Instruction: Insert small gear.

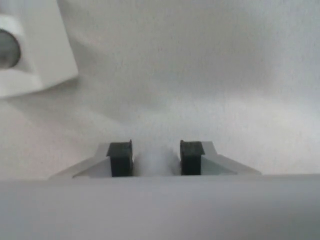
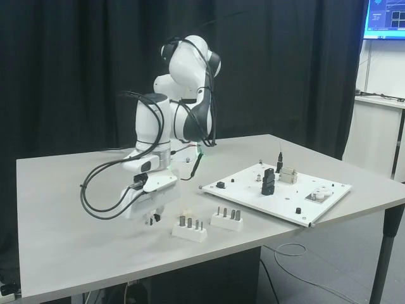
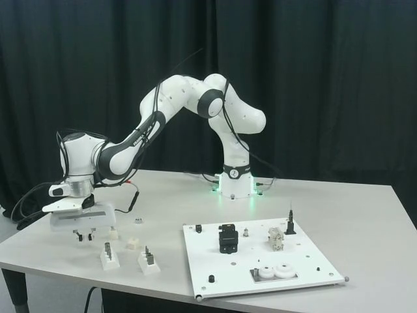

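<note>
Down near the table edge, the gripper (image 3: 82, 236) hangs just above the grey table (image 3: 365, 215), well apart from the white assembly board (image 3: 260, 257). From the wrist view its two black fingertips (image 1: 120, 158) stand parted with a clear gap between them, and only a pale blur of the table surface shows in that gap: nothing is clasped and neither pad touches anything. A white block (image 1: 35, 47) with a grey round face sits on the table off to one side of the fingers, apart from them.

From the room views, two small white pin holders (image 2: 189, 229) stand on the table just beside the gripper, each with short upright pins. A small white gear-like piece (image 3: 132, 243) lies on the table near those holders, close to the gripper but apart from it; whether it is the small gear I cannot tell. On the board, two white gears (image 3: 274, 272) rest in a recess near its front edge, far from the gripper. A black fixture (image 3: 227, 238) stands upright near the board's middle
</note>
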Robot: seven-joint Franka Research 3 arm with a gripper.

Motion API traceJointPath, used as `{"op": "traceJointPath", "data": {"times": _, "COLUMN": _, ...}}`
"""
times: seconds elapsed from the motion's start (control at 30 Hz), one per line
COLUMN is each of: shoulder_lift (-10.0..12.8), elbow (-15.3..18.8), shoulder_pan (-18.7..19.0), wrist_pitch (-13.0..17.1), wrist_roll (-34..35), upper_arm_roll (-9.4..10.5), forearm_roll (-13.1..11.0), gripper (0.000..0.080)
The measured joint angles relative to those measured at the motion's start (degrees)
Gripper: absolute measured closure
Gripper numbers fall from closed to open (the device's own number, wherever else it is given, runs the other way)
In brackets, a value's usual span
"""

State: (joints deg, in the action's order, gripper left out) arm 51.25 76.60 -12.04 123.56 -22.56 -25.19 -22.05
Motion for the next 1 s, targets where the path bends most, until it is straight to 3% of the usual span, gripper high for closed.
{"op": "traceJointPath", "data": {"times": 0.57, "shoulder_lift": 0.0, "elbow": -4.08, "shoulder_pan": 2.13, "wrist_pitch": -4.24, "wrist_roll": -0.08, "upper_arm_roll": 0.26, "forearm_roll": -0.65, "gripper": 0.0603}}
{"op": "traceJointPath", "data": {"times": 1.0, "shoulder_lift": -0.44, "elbow": -5.4, "shoulder_pan": 7.49, "wrist_pitch": -9.48, "wrist_roll": -0.17, "upper_arm_roll": 0.29, "forearm_roll": -4.67, "gripper": 0.0603}}
